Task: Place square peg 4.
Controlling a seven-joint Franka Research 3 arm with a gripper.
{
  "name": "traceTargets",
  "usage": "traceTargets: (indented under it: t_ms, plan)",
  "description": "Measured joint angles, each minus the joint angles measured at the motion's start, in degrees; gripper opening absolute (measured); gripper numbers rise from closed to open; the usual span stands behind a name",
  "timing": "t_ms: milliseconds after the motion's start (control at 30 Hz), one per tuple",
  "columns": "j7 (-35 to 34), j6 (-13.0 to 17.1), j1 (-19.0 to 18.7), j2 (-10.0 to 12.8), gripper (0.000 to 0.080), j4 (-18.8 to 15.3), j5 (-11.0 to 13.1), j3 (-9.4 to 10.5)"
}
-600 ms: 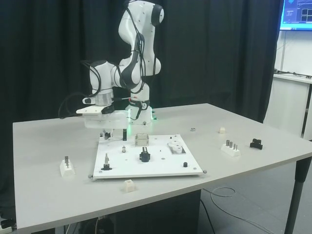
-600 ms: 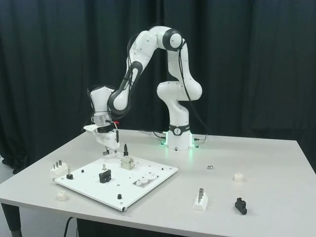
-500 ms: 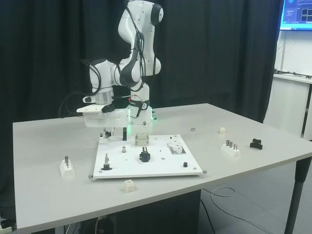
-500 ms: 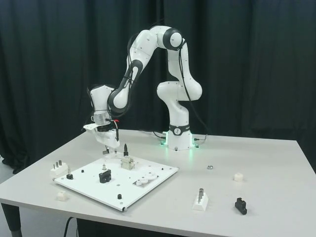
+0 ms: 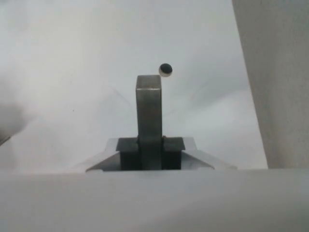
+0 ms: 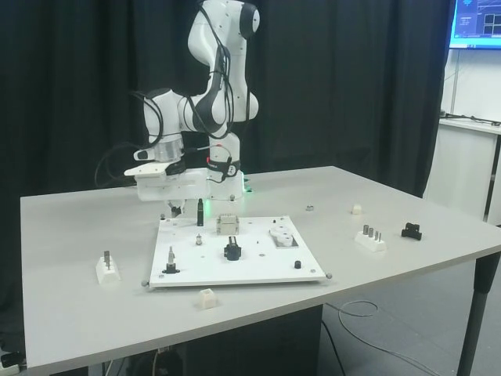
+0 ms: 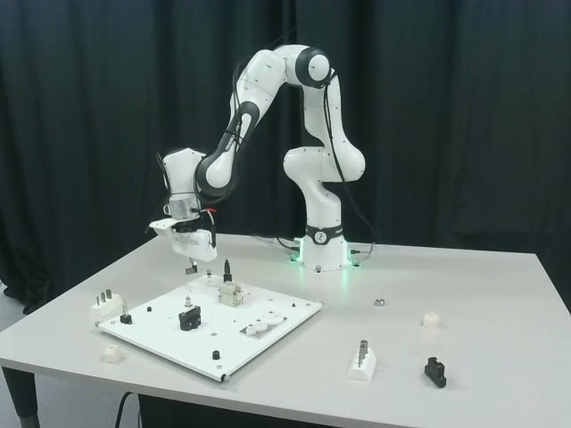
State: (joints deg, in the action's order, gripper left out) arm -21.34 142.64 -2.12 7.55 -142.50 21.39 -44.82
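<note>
A grey square peg (image 5: 148, 104) stands upright between my black finger pads (image 5: 127, 151), and my gripper (image 5: 149, 145) is shut on it. Below it lies the white board (image 5: 72, 72), with a small black round mark (image 5: 165, 69) just past the peg's tip. In the room views my gripper (image 6: 174, 207) (image 7: 190, 264) hangs a little above the far left corner of the white board (image 6: 258, 262) (image 7: 169, 334). The peg's lower end does not touch the board.
On the board stand a black post (image 6: 200, 211), a grey block (image 6: 227, 224), a black part (image 6: 232, 251) and a thin pin (image 6: 171, 258). On the table are a white holder with a peg (image 6: 107, 269), a white holder with pegs (image 6: 370, 239), a white cube (image 6: 207, 298) and a black piece (image 6: 412, 230).
My gripper has risen and shifted slightly back over the board's far left corner, still holding the peg. Nothing else on the table has moved.
</note>
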Motion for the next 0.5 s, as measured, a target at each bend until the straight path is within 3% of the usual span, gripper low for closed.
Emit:
traceTargets:
  t_ms: [500]
  plan:
    - [0.00, 0.00, -0.09, -0.07, 0.0093, 0.46, -0.81, 0.07]
